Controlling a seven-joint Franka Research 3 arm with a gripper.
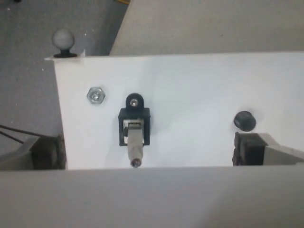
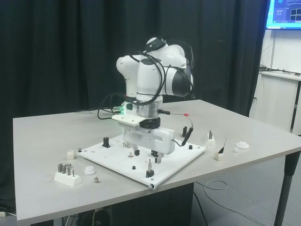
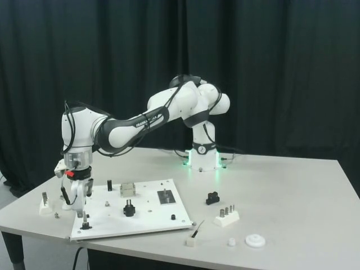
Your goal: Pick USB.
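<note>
So the arm (image 3: 135, 121) is reaching out over the white board (image 2: 181, 157) at one end of the grey table (image 2: 42, 136), with the gripper (image 2: 146, 156) pointing straight down, low over the board.

In the wrist view the gripper (image 1: 147, 151) has its two fingers (image 1: 248, 149) spread wide apart, nothing between them and nothing touched. The USB (image 1: 135, 140) is a grey plug sitting in a small black holder (image 1: 135, 114) that's screwed onto the board. It lies roughly midway between the two fingers, clear of both. I honestly can't pick the plug out in either room view, as it's too small and the gripper is right around there.

Other bits on the board near it:
- a nut (image 1: 96, 95) just beside the holder
- a black knob (image 1: 244, 120) close to one finger
- a grey ball-topped peg (image 1: 63, 42) just off the board's corner

There's also loose stuff on the table around the board, like a white block with pegs (image 2: 67, 175) and a white gear (image 2: 242, 145). A green light (image 3: 188, 163) glows at the arm's base.
</note>
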